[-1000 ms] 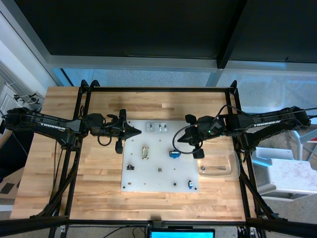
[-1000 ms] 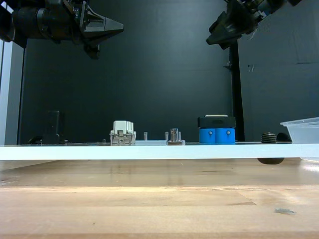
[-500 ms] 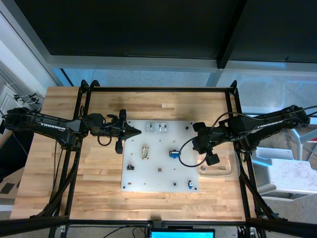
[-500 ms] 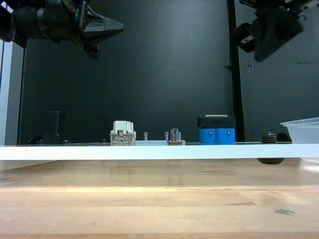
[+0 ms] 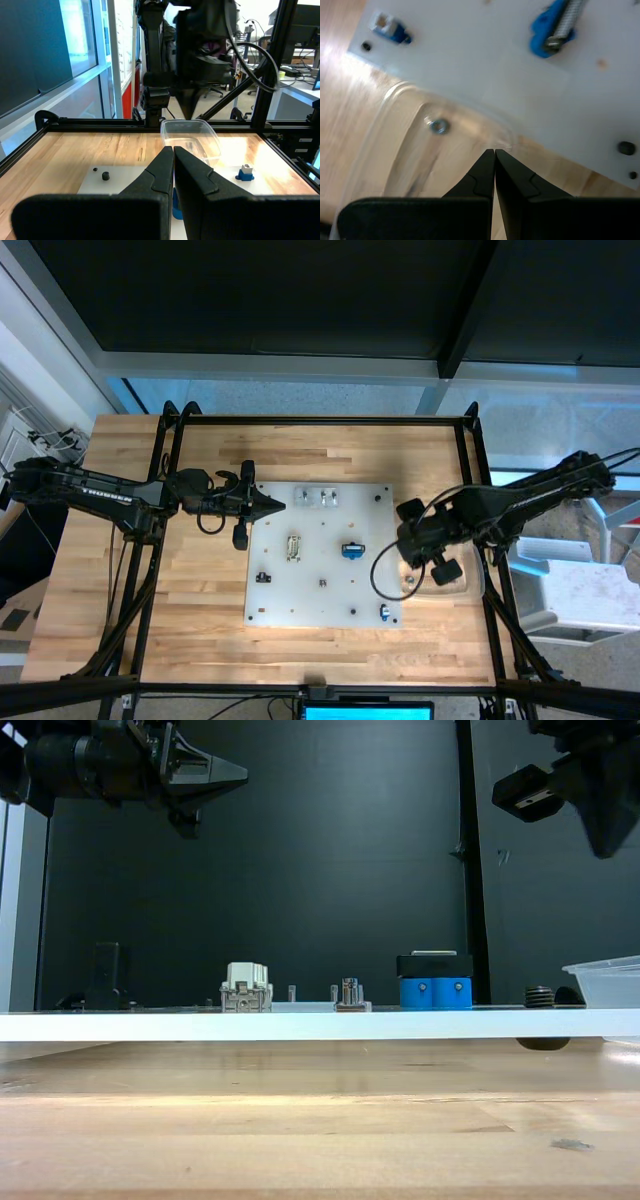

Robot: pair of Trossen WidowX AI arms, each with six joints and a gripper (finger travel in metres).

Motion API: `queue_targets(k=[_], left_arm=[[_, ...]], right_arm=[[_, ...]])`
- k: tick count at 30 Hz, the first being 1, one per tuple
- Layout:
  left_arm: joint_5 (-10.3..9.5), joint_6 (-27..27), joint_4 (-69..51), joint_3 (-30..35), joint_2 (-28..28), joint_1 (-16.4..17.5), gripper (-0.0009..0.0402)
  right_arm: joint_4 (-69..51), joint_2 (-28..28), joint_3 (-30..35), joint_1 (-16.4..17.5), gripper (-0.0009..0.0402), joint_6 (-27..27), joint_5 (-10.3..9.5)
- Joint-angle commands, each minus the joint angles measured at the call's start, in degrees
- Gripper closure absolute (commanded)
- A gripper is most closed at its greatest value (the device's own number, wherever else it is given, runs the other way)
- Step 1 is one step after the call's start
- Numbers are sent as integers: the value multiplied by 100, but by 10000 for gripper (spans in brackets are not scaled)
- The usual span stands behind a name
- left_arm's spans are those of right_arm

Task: Pick the M12 fastener and fasten on the M12 threads

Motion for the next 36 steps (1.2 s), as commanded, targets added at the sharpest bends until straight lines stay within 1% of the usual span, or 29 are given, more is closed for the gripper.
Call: queue_targets(k=[1, 3, 12, 18, 21, 25, 29, 31, 36], left_arm=[[2, 0, 0, 0, 0, 0, 393], [2, 0, 0, 0, 0, 2, 393], [2, 0, 2, 0, 0, 0, 393], [2, 0, 2, 0, 0, 2, 393], [0, 0, 0, 0, 0, 2, 393], [2, 0, 2, 0, 0, 2, 393], [0, 0, 0, 0, 0, 0, 393], [2, 0, 0, 0, 0, 2, 393], [2, 0, 0, 0, 0, 0, 393]], right_arm=[[-85, 271, 63, 199, 393, 13, -164], [-85, 407, 63, 297, 393, 59, -306], [-109, 922, 50, 719, 393, 90, -315], [26, 1045, -48, 776, 383, 48, -321], [186, 1045, -146, 780, 362, 74, -321], [304, 1045, -317, 780, 316, 157, -319], [533, 1045, -485, 791, 266, 433, -315], [570, 1045, -527, 796, 243, 483, -313], [678, 1045, -649, 807, 199, 743, -297]])
